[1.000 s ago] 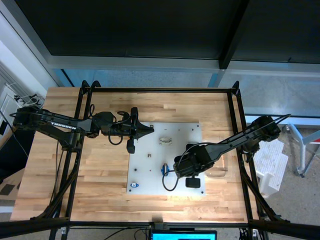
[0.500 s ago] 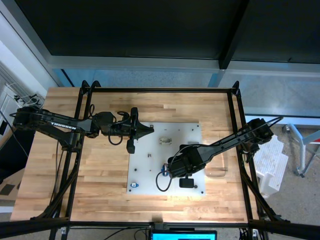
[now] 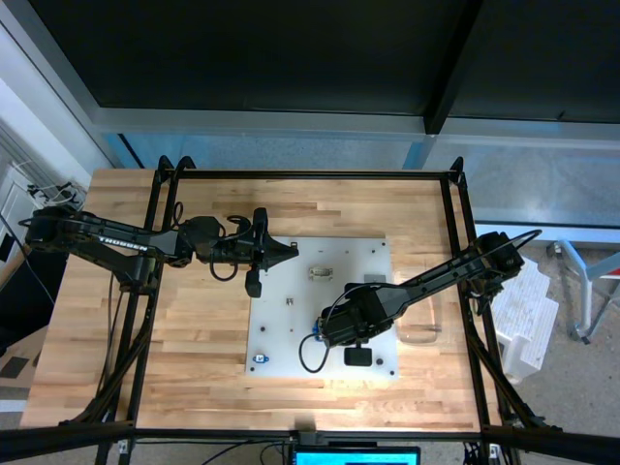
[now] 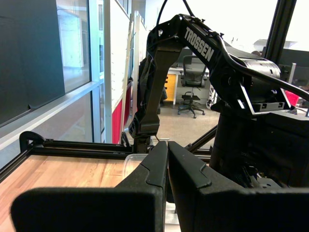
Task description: Pick the 16mm cylinder and install on the taskboard
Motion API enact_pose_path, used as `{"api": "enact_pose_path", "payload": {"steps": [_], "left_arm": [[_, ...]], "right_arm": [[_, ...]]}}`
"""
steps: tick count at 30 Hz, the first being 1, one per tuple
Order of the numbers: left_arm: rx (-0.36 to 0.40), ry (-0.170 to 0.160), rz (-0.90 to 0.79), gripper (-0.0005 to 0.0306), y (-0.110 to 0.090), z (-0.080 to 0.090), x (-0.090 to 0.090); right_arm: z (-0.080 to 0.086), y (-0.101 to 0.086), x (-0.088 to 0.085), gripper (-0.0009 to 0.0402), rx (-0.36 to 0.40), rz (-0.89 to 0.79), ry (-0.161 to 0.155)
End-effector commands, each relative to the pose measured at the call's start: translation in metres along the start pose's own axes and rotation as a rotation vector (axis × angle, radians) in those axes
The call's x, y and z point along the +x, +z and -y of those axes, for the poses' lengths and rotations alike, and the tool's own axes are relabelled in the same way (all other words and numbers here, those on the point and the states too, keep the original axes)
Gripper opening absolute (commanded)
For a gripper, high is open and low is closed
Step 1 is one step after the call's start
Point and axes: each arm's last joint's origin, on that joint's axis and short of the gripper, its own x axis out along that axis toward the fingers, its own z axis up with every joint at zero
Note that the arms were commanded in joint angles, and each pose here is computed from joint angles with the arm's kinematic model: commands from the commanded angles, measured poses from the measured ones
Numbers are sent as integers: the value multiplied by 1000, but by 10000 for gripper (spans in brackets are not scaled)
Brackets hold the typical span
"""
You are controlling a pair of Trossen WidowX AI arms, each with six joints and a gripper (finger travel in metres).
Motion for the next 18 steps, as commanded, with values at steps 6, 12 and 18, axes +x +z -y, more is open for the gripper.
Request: {"api": "enact_pose_path", "payload": {"steps": [6, 12, 18], "left_arm": [[0, 0, 0, 0, 0, 0, 0], [0, 0, 0, 0, 0, 0, 0], [0, 0, 0, 0, 0, 0, 0]], "right_arm": [[-1, -1, 1, 11, -2, -2, -1], [-2, -2, 5, 11, -4, -1, 0], [-2, -2, 6, 11, -7, 1, 1]]}}
